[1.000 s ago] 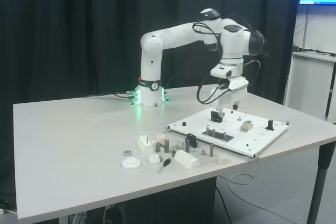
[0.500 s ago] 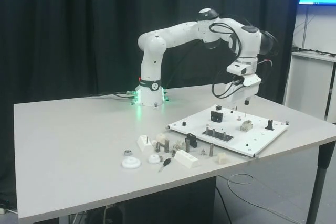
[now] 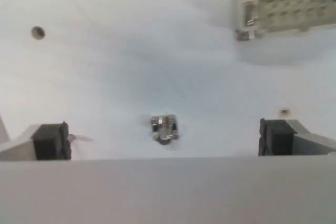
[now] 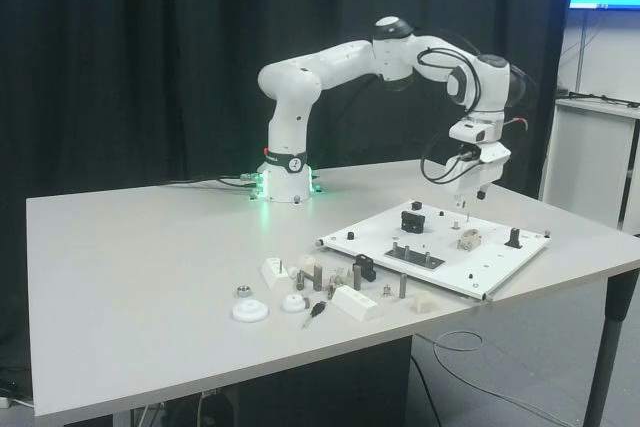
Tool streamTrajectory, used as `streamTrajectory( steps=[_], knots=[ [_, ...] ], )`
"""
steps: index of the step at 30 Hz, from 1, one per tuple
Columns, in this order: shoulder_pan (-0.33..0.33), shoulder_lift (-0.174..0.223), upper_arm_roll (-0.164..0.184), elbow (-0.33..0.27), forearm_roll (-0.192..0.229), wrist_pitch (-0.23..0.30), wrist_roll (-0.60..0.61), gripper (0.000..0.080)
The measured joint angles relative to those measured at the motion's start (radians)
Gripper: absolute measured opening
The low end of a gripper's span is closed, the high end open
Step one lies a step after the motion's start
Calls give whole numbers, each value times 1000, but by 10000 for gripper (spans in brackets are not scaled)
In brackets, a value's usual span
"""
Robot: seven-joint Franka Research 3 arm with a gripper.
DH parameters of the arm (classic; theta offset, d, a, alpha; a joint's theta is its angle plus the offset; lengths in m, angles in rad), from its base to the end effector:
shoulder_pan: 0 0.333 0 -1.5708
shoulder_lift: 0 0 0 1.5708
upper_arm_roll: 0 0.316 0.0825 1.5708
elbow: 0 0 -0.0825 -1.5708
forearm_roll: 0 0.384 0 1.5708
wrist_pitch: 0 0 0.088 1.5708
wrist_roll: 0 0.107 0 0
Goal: Remove round peg 1.
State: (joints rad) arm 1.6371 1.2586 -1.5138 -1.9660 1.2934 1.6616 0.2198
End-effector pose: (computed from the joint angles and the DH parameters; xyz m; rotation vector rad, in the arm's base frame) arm 0.5266 0.2472 0.2691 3.0309 -0.7994 -0.1231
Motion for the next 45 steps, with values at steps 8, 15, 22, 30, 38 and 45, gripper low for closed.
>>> streamTrajectory(
  steps=[8, 15, 22, 30, 38, 45],
  knots=[
    [74, 0, 19, -37, 0, 39, 55, 800],
    [136, -7, 36, -73, 0, 79, 95, 800],
    [184, -20, 52, -104, 1, 127, 136, 800],
    [212, -24, 72, -119, 6, 173, 173, 800],
    [217, -24, 87, -122, 12, 185, 191, 800],
    [217, -27, 98, -122, 21, 185, 200, 800]
  ],
)
